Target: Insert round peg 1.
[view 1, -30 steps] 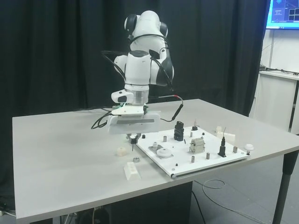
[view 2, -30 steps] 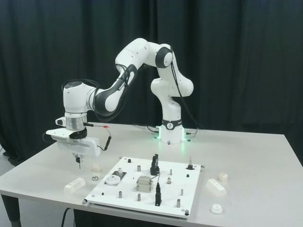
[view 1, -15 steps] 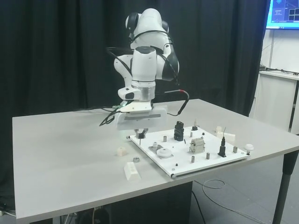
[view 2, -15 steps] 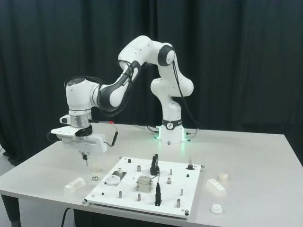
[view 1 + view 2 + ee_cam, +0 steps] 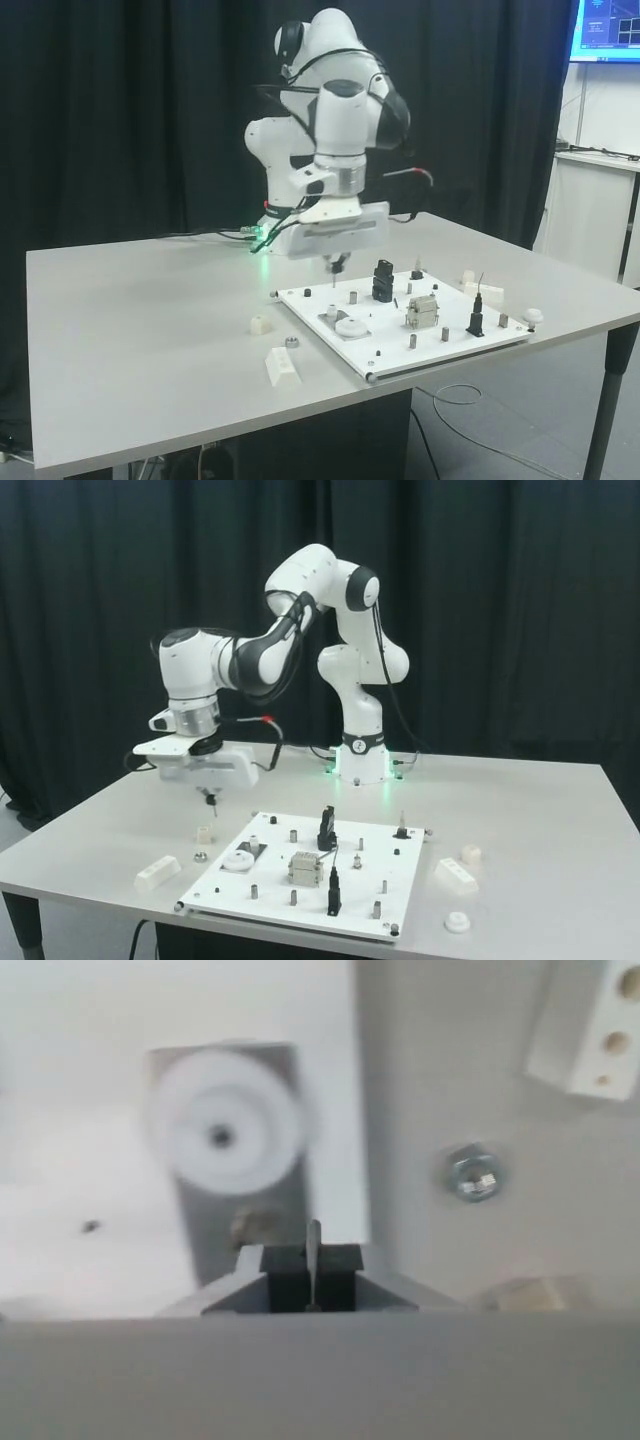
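Observation:
My gripper [image 5: 337, 262] [image 5: 210, 799] hangs in the air over the near-left corner of the white board [image 5: 445, 345] [image 5: 310, 892]. In the wrist view its black fingers [image 5: 284, 1278] are shut on a thin grey round peg [image 5: 314, 1248] that points straight down. Below the peg lie a white disc [image 5: 222, 1137] [image 5: 349, 327] [image 5: 238, 860] on a grey plate [image 5: 250, 1245] and the board's edge. The peg's tip is well above the board, touching nothing.
On the table beside the board lie a nut [image 5: 473, 1173] [image 5: 292, 341] [image 5: 200, 856], a small white piece [image 5: 260, 323] [image 5: 204, 833] and a white block [image 5: 590, 1030] [image 5: 281, 365] [image 5: 157, 872]. The board carries a black connector [image 5: 381, 280] [image 5: 325, 828], a grey box [image 5: 422, 311] and several small posts.
The arm has risen and swung from above the table beside the nut toward the board, carrying the peg. The loose parts on the table have not moved.

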`<action>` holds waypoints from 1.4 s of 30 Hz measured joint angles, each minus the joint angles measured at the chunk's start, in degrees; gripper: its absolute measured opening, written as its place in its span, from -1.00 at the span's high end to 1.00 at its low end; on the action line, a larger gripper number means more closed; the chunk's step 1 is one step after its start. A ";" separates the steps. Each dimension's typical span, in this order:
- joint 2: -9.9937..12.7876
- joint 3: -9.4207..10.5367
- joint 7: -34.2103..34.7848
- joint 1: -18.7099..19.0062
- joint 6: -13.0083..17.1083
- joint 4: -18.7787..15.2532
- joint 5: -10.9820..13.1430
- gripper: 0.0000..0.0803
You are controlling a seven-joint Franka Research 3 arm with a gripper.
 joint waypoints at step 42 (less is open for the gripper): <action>-12.28 0.27 18.57 19.89 -3.54 -8.14 -6.19 0.96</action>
